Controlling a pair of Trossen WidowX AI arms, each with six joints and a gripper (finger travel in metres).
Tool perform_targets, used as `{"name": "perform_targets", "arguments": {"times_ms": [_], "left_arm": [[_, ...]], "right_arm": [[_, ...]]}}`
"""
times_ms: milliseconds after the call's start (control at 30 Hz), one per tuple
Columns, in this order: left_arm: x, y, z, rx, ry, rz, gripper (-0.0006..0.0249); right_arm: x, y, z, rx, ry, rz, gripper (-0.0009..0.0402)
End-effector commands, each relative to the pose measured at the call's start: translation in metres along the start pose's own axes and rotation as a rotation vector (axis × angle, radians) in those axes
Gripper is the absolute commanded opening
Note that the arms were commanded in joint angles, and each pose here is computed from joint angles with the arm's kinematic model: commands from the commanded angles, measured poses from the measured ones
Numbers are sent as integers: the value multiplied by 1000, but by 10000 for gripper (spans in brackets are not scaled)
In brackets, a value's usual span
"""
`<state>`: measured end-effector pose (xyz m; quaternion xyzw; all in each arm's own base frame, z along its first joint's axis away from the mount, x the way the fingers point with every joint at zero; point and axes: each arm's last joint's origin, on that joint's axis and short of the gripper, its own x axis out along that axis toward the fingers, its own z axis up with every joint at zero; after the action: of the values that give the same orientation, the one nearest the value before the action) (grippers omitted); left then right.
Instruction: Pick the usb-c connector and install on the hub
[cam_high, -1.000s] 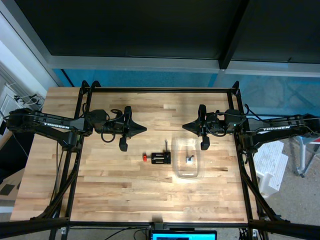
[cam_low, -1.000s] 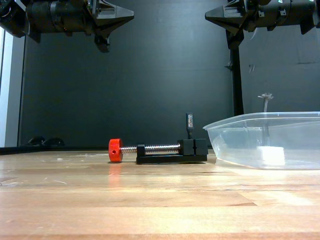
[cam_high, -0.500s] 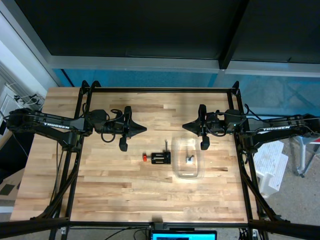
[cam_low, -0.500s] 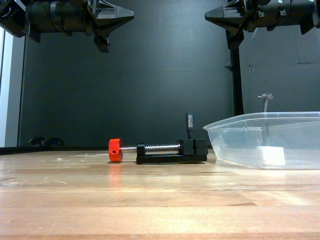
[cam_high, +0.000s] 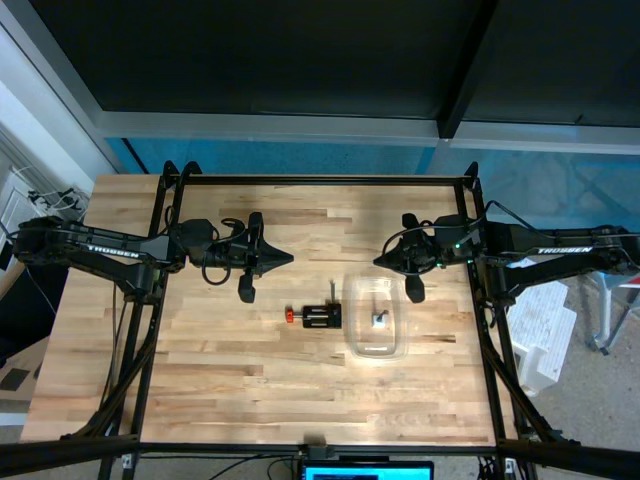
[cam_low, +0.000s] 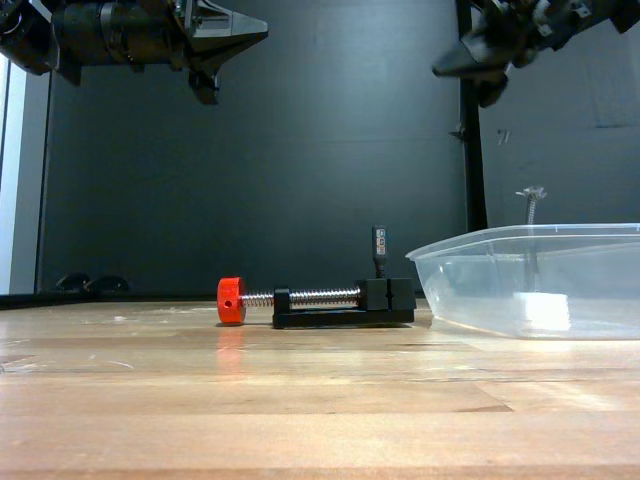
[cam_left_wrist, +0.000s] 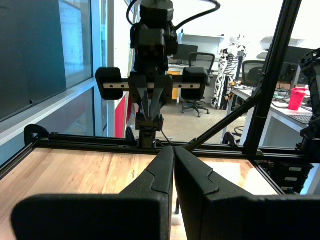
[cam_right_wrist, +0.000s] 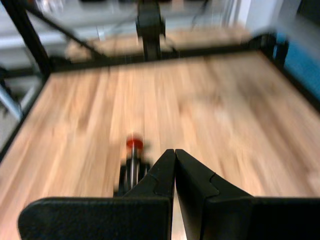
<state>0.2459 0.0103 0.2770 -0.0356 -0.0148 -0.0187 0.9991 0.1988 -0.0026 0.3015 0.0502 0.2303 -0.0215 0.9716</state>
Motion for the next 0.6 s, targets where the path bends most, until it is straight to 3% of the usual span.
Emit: {"name": "perform_targets", "arguments": {"times_ms": [33, 333, 600], "left_arm": [[0, 0, 0, 0, 0, 0, 0], [0, 0, 0, 0, 0, 0, 0], [0, 0, 0, 0, 0, 0, 0]], "right_arm": [[-3, 2, -1, 3, 130, -3, 0], [-3, 13, 2, -41, 427, 5, 0], [16, 29, -12, -71, 617, 30, 0]]}}
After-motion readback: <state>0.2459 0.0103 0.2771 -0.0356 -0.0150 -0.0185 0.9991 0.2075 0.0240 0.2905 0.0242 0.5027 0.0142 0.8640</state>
